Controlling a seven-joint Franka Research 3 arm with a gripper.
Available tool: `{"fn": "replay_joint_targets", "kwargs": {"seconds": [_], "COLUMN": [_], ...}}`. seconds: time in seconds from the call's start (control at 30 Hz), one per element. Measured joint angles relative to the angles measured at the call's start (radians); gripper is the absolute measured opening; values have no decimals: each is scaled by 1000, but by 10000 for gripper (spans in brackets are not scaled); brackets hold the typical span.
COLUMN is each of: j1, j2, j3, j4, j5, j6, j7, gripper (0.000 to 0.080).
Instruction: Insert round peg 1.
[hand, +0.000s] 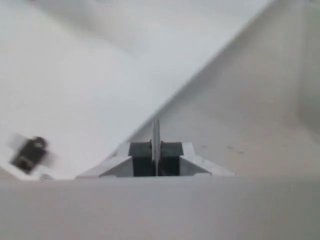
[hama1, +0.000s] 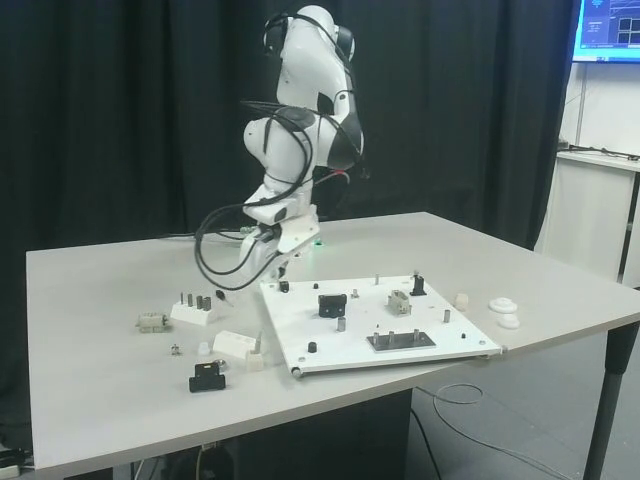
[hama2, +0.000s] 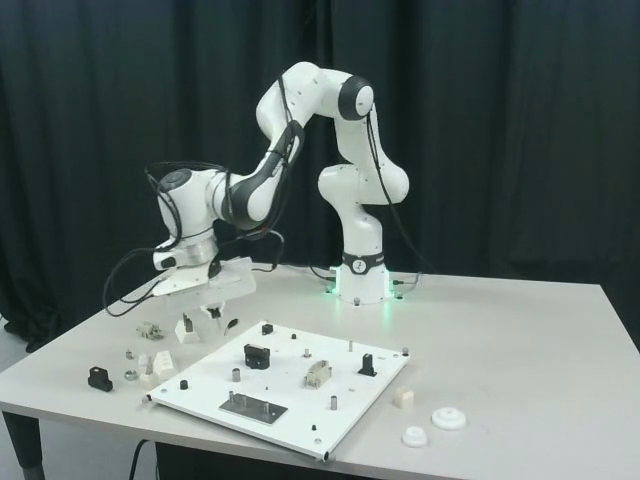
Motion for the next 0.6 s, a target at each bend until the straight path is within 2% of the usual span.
{"fn": "replay_joint_targets", "kwargs": {"seconds": [0.23,0.6], "j1": [61,154], "j2": [-63,-142], "j3": [0,1], "j4": [-76,-178], "j5": [0,-1], "j6": [5,22], "j7": [61,159], "gripper": [31,30]}}
